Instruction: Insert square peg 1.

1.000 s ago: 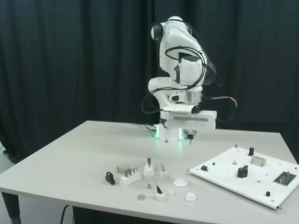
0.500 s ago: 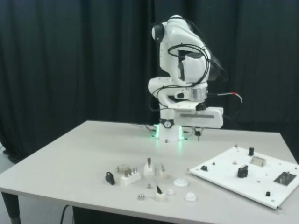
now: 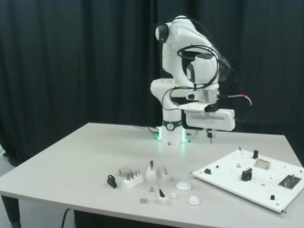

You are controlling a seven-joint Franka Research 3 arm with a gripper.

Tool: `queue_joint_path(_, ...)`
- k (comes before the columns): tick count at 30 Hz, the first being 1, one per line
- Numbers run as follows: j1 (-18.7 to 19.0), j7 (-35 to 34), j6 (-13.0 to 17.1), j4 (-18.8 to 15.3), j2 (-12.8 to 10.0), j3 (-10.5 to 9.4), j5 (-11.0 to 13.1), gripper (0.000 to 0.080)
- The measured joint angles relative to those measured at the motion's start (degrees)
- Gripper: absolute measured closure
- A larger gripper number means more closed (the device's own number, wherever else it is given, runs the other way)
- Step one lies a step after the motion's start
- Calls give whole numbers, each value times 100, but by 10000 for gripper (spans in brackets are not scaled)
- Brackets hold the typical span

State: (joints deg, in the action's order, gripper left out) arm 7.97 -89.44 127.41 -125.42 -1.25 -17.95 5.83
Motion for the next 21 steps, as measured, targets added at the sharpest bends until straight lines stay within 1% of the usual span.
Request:
queue_joint_path(4, 59, -199, 10, 0, -11, -31, 0, 767)
queue_joint_path(12, 208, -297, 76, 2, -63, -50, 0, 767)
queue_joint_path(21, 462, -575, 230, 43, -228, -73, 0, 767)
